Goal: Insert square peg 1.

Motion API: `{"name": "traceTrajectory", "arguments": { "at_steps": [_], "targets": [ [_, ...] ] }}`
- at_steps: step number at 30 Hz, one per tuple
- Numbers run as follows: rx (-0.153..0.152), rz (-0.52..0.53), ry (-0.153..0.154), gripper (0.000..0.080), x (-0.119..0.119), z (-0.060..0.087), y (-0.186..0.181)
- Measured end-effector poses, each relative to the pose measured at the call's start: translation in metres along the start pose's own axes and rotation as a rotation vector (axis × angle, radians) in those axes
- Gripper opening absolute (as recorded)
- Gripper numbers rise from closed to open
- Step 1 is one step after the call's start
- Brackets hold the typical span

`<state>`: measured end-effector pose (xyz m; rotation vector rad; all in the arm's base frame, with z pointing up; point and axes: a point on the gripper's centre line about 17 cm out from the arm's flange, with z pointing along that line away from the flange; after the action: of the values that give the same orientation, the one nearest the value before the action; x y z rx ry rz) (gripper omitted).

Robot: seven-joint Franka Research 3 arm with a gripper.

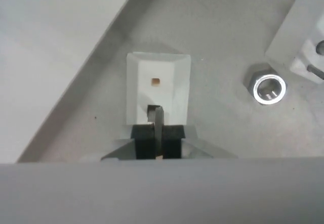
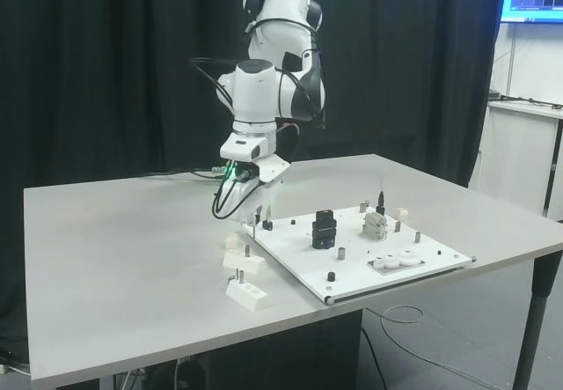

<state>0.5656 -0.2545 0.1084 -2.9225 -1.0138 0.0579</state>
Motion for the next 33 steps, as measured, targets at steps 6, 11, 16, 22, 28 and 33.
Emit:
{"name": "traceTrajectory", "arguments": {
  "at_steps": [6, 11, 16, 22, 28, 33],
  "targets": [
    [-0.002, 0.002, 0.0, 0.0024, -0.001, -0.0008, 0.001],
    [-0.003, 0.004, 0.0, 0.0024, -0.0015, -0.0014, 0.0018],
    [-0.004, 0.003, 0.001, 0.0024, -0.001, -0.0021, 0.0023],
    [-0.006, 0.003, 0.002, 0.0024, -0.0004, -0.0029, 0.0029],
    [-0.006, 0.002, 0.003, 0.0024, -0.0002, -0.0034, 0.003],
    [-0.007, 0.002, 0.004, 0.0024, 0.0001, -0.0043, 0.0032]
  ]
}}
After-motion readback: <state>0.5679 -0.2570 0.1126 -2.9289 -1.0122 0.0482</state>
